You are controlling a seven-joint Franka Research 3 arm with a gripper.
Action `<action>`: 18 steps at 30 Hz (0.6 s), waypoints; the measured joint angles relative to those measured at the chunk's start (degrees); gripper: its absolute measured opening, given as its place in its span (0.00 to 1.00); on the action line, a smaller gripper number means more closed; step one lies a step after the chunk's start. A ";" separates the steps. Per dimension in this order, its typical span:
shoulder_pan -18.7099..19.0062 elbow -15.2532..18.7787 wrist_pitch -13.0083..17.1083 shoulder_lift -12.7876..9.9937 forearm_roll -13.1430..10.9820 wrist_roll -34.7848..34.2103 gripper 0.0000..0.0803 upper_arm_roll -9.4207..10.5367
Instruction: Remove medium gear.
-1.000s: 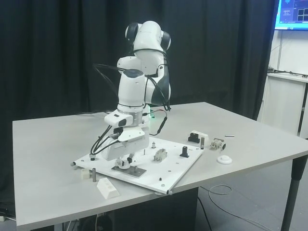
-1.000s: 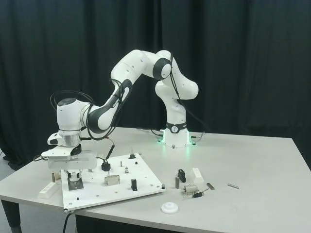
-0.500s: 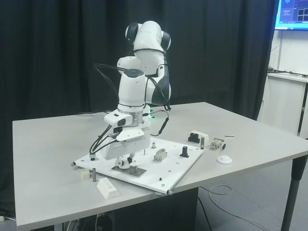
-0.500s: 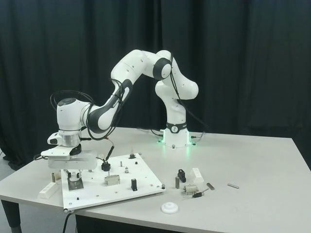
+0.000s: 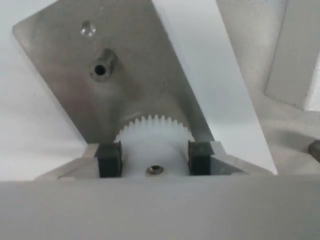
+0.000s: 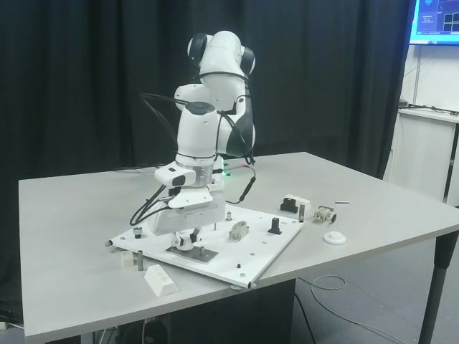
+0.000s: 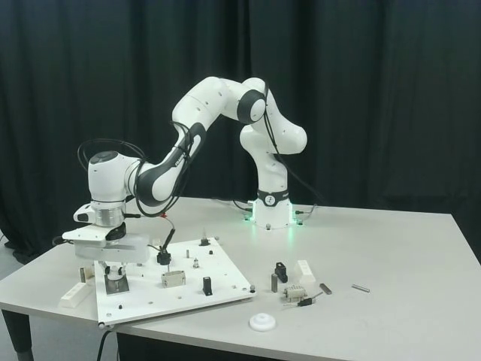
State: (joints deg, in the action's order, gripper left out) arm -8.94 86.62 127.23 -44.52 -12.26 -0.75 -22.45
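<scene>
Wrist view: the gripper [image 5: 154, 159] is clamped on the white medium gear [image 5: 154, 139], 1 black pad [image 5: 109, 160] on each flank, above a grey metal plate [image 5: 80, 70].

First room view: the gripper [image 6: 188, 237] holds the gear [image 6: 185, 242] just over the plate [image 6: 203, 255] on the white board [image 6: 265, 247].

Second room view: the gripper [image 7: 113, 271] sits at the board's [image 7: 225, 282] near corner, gear [image 7: 113, 274] barely visible between the fingers.
</scene>
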 joint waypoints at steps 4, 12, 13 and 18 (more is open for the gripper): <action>0.20 -0.05 -0.06 0.00 0.56 3.99 0.35 -0.01; 0.35 -0.23 -0.42 0.20 0.67 7.62 0.35 -0.13; 0.38 -0.26 -0.54 0.29 0.67 7.55 0.35 -0.21; 0.65 -0.44 -0.99 0.96 0.72 4.23 0.35 -0.83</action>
State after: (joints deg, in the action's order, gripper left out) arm -8.29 86.18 126.24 -43.56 -11.54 3.49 -23.28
